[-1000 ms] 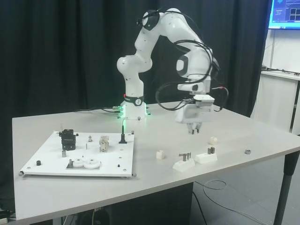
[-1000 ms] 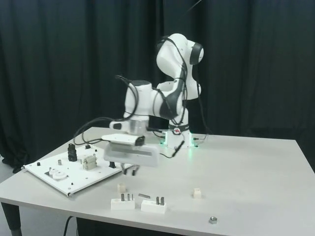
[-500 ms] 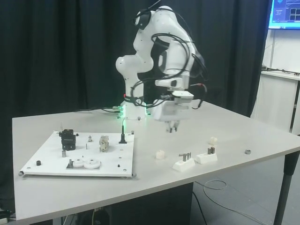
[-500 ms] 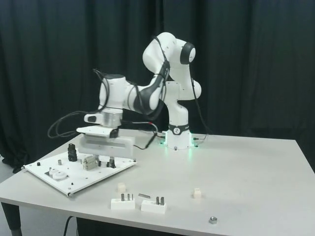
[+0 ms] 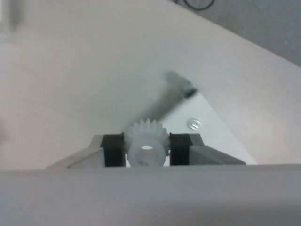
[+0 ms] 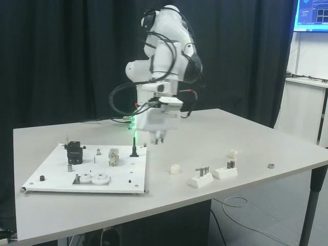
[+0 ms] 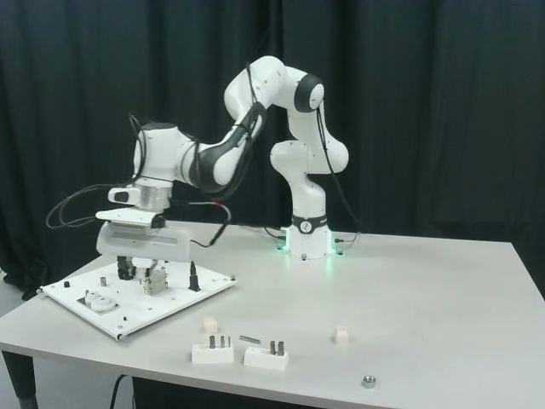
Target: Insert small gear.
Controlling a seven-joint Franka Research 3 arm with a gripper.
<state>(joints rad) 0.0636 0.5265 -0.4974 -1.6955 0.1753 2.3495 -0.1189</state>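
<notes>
Fingers of your end effector (image 5: 146,149) are clenched on the small gear (image 5: 146,141): the wrist view shows the white toothed wheel pinched between the two black pads (image 5: 113,149), with its centre hole facing the camera. You are carrying the gear in the air, not resting it on anything.

From the first room view your end effector (image 6: 157,138) hangs above the far right corner of the white board (image 6: 56,169), close to the black post (image 6: 134,148) that stands upright near that edge. The second room view puts the end effector (image 7: 136,260) over the board (image 7: 174,302), above the black block (image 7: 126,268) and the grey fixture (image 7: 155,281), clear of both.

On the board you can see two white gears (image 6: 92,179) already seated side by side near the front edge, touching each other, with a short grey peg (image 6: 77,178) just beside them. The black block (image 6: 75,152) sits toward the back of the board and the grey fixture (image 6: 113,157) stands between it and the black post.

On the grey surface (image 6: 246,128), well apart from the board, lie a small white cube (image 6: 175,168), two white holders (image 6: 212,176) with dark pins, another small white piece (image 6: 233,152) and a dark nut (image 6: 270,165) near the right edge.
</notes>
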